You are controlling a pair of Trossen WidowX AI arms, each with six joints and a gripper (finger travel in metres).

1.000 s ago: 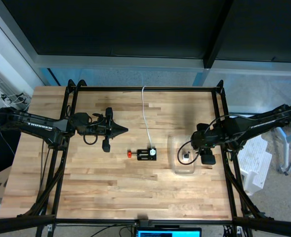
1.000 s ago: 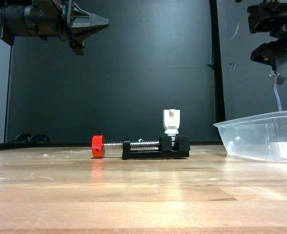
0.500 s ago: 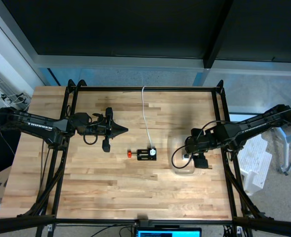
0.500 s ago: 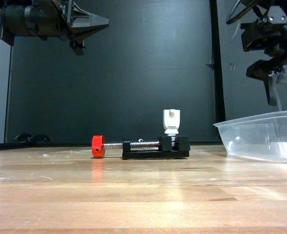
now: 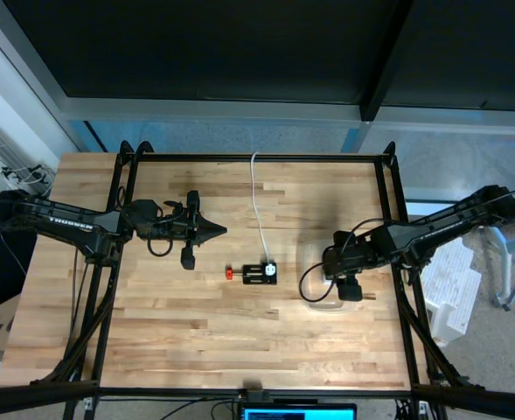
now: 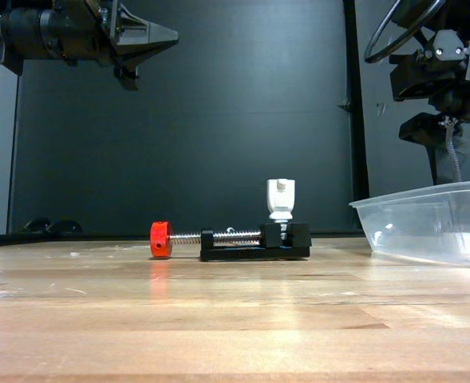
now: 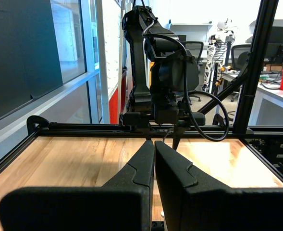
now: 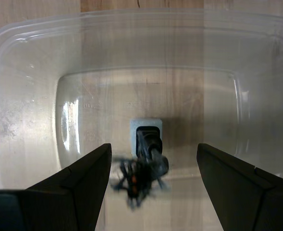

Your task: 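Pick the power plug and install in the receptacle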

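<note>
The right claw (image 8: 153,145) is held above the clear plastic tray (image 8: 26,57), pointed down into it. Its fingers (image 8: 83,179) are spread wide, and nothing is gripped between them. The power plug (image 8: 149,144), a small black body, is seen on the floor of the tray between the two open fingers and is touched by neither. It is set against a pale square piece (image 8: 145,126), and a blurred tangle of dark strands (image 8: 134,180) is seen at its near end. Whether the plug lies on that piece or is stuck into it cannot be told.

In the high view the tray is found right of centre on the counter (image 5: 196,324), largely covered by the right arm's wrist, so that only its near rim is shown.

The receptacle (image 5: 270,270), a white-faced block, is held in a small black clamp (image 5: 255,274) with a red knob (image 5: 229,273) near the middle of the high view, left of the tray and well apart from it. A white cable (image 5: 259,206) is run from it toward the far edge of the counter. In the low view the receptacle is seen standing upright above the clamp.

The left claw (image 5: 222,231) is held in the air left of centre in the high view and at the upper left of the low view, pointed toward the right. Its fingers are pressed together, and nothing is held by them.
</note>
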